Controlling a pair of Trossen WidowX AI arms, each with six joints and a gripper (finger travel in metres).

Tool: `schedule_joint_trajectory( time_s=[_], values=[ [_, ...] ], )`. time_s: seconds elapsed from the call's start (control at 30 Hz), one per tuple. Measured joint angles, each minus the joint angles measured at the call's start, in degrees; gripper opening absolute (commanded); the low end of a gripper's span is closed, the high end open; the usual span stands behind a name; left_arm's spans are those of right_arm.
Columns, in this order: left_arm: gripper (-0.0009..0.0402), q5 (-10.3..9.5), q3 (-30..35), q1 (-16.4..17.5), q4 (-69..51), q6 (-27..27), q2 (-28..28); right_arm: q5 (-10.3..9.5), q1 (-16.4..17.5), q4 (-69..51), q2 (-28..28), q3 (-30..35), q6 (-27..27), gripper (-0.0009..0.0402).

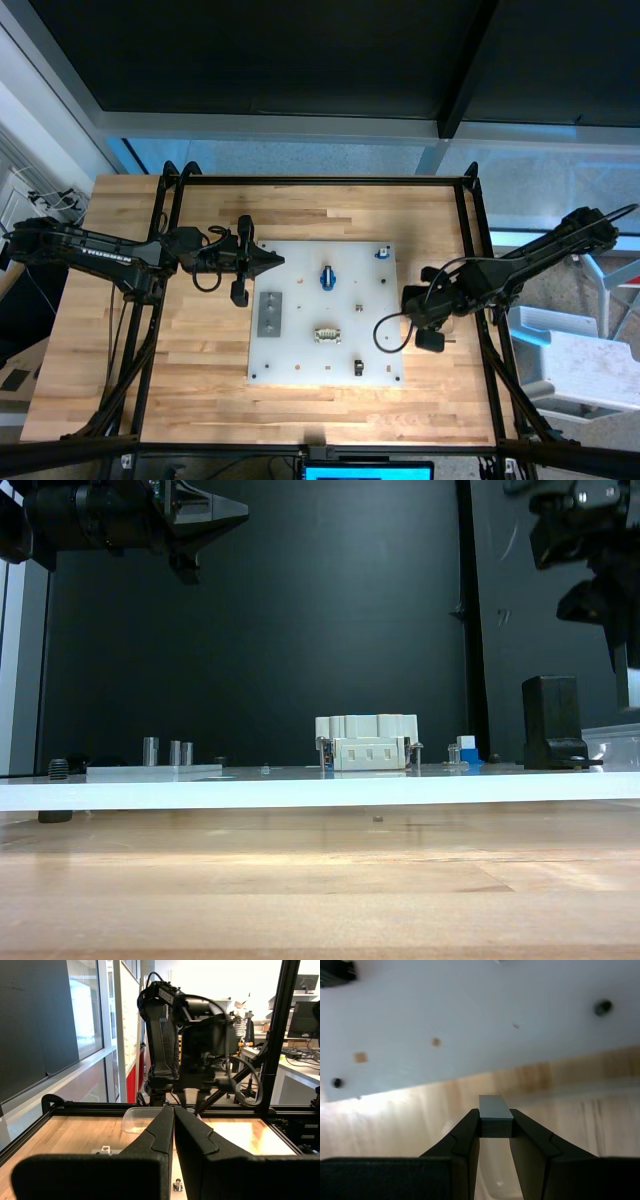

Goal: Pick the 16mm bar from the taskboard and place it in the container

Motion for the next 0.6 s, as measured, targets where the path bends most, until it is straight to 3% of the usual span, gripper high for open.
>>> schedule_joint_trajectory(
  time_s=[0.2,0.6],
  values=[
    [0.0000,-0.02,0.0,0.0,0.0,0.0,0.0,-0.39,-3.4,-3.0,-5.1,-3.7,0.0,0.0004],
    [0.0000,-0.02,0.0,0.0,0.0,0.0,0.0,-0.42,-7.7,-6.6,-9.7,-6.9,0.1,0.0004]
  ],
)
